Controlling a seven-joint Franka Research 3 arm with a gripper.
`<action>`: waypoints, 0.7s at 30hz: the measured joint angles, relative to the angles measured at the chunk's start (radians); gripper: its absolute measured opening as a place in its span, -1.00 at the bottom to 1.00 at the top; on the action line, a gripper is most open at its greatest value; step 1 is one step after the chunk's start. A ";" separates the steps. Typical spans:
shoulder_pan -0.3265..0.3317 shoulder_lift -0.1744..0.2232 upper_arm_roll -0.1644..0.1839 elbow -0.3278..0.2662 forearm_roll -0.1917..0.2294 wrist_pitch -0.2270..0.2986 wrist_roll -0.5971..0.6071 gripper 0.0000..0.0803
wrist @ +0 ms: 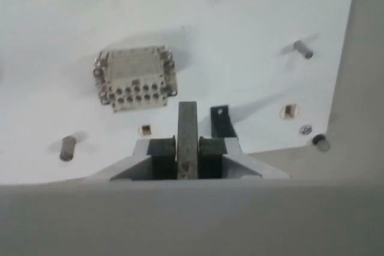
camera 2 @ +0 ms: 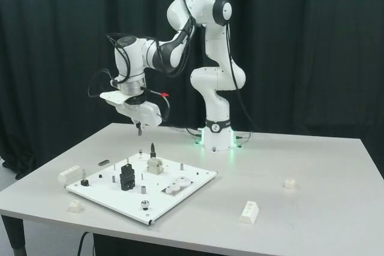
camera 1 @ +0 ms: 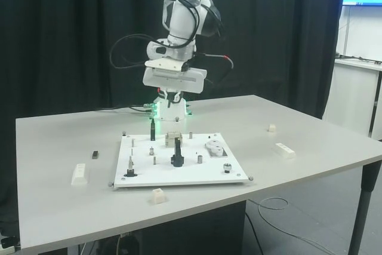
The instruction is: Insert square peg 3.
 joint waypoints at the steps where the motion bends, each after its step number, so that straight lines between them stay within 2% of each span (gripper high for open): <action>1: 0.004 -0.007 0.000 -0.007 -0.002 0.000 0.010 -0.81; 8: 0.029 -0.052 0.004 -0.059 -0.016 0.004 0.049 -0.81; 15: 0.040 -0.094 0.021 -0.116 -0.029 0.036 0.054 -0.81; 21: 0.041 -0.133 0.038 -0.165 -0.058 0.061 0.054 -0.81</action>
